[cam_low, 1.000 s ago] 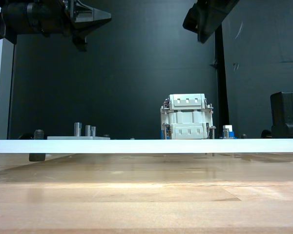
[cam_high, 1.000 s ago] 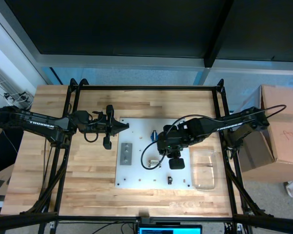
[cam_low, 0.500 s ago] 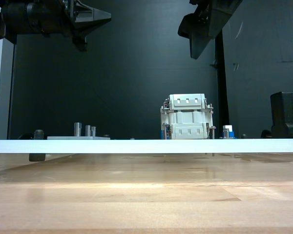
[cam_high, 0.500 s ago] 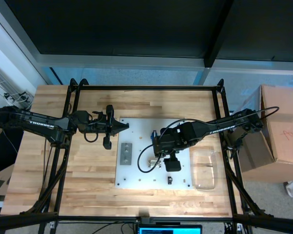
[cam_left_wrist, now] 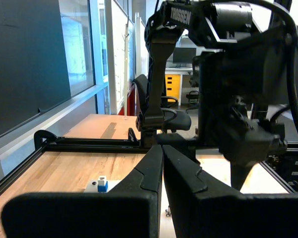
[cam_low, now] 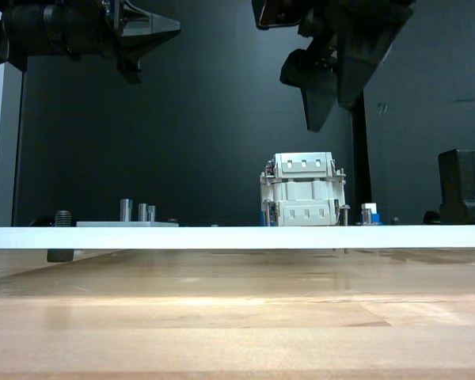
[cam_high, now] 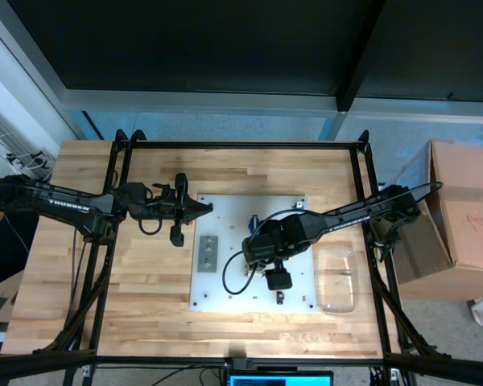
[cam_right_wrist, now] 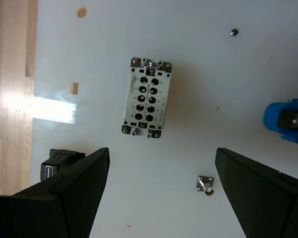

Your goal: Remove the HAN10E connector from the taskboard and place in the container

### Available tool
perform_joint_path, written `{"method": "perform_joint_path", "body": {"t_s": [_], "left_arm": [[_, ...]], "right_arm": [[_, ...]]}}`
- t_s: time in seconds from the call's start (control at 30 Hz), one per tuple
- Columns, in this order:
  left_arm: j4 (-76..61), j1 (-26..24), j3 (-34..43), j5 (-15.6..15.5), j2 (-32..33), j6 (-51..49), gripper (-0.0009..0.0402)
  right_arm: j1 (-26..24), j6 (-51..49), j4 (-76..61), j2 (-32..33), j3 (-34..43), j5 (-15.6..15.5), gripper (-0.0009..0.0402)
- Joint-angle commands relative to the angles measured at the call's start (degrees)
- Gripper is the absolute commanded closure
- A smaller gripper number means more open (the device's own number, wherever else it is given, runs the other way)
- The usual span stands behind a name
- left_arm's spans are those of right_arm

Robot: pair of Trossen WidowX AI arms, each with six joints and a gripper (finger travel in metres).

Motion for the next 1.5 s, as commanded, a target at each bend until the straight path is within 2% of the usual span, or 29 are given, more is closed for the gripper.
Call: {"method": "perform_joint_path", "body": {"t_s": [0.03, 1.03, 1.5], "left_arm": [[0.0, 0.0, 0.0, 0.0, 0.0, 0.0, 0.0393], [0.0, 0.0, 0.0, 0.0, 0.0, 0.0, 0.0393], [0.0, 0.0, 0.0, 0.0, 0.0, 0.0, 0.0393]], "right_arm": [[0.3, 0.0, 0.6, 1.2, 0.0, 0.0, 0.0094], [0.9, 2.0, 5.6, 5.8, -1.3, 0.4, 0.0095], [1.0, 2.2, 8.7, 5.9, -2.6, 0.4, 0.0095]]}}
